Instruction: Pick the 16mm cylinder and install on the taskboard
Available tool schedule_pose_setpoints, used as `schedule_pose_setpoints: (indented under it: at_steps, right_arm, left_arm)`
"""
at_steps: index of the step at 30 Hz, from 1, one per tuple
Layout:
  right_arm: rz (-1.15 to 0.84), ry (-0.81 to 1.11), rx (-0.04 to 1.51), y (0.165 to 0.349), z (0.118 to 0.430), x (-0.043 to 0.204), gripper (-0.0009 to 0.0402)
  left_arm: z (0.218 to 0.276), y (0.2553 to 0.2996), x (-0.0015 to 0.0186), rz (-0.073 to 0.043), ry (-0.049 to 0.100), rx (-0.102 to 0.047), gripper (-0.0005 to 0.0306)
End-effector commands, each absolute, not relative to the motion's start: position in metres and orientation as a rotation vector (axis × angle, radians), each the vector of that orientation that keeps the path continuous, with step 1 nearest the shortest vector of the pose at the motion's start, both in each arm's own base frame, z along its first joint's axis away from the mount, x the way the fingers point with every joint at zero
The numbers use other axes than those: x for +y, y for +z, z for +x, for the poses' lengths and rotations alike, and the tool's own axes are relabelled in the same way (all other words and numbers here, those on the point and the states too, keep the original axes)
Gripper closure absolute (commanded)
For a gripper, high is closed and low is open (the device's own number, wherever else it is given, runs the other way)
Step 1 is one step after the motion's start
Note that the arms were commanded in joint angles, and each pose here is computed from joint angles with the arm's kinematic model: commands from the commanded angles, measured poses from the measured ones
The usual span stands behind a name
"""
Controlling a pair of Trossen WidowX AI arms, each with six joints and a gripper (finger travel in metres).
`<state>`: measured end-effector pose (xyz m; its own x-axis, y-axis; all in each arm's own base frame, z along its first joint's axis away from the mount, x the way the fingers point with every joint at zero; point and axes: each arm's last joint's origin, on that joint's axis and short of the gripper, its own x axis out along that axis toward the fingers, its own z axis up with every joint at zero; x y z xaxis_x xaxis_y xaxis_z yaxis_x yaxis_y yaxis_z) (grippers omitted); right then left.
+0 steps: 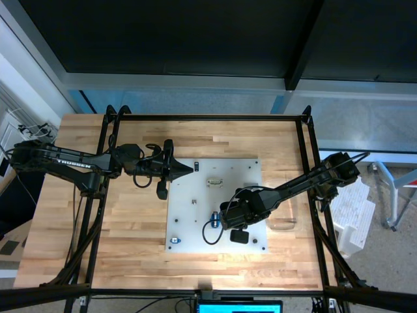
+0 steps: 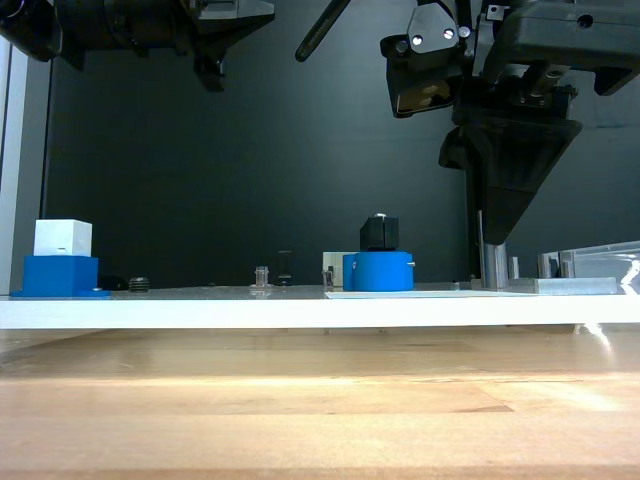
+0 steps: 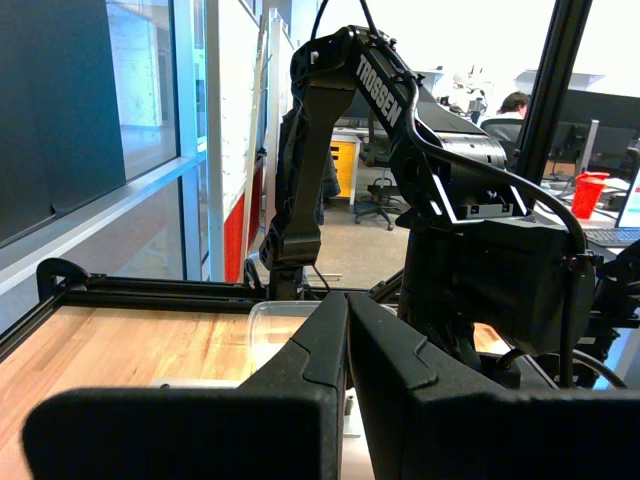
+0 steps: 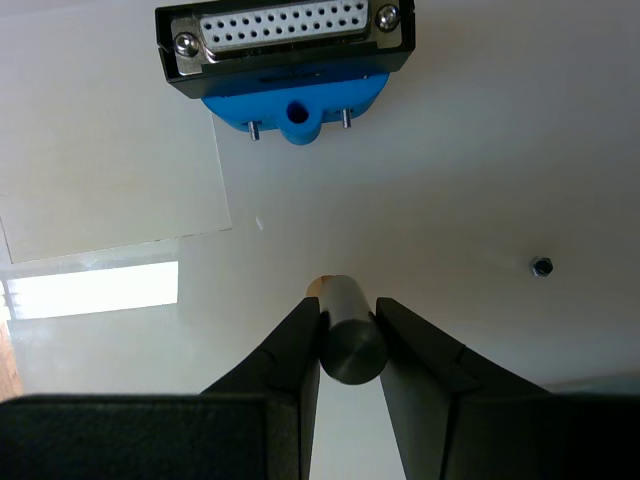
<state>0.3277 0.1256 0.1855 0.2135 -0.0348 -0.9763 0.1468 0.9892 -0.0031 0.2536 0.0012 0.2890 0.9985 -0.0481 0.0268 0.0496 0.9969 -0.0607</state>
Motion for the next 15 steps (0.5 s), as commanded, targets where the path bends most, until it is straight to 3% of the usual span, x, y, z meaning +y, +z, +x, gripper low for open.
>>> schedule_pose_setpoints:
  at_steps: [1, 15]
  right_arm:
    - [0.094, -0.129, 1.358, 0.183, 0.328, 0.126, 0.0375]
    - [0.095, -0.124, 1.342, 0.195, 0.33, 0.126, 0.0375]
  left_arm:
    - [0.2536, 0.289, 0.0012, -0.061, -0.049, -0.026, 0.03]
    - [0.2536, 0.289, 0.0012, -0.061, -0.049, -0.026, 0.03]
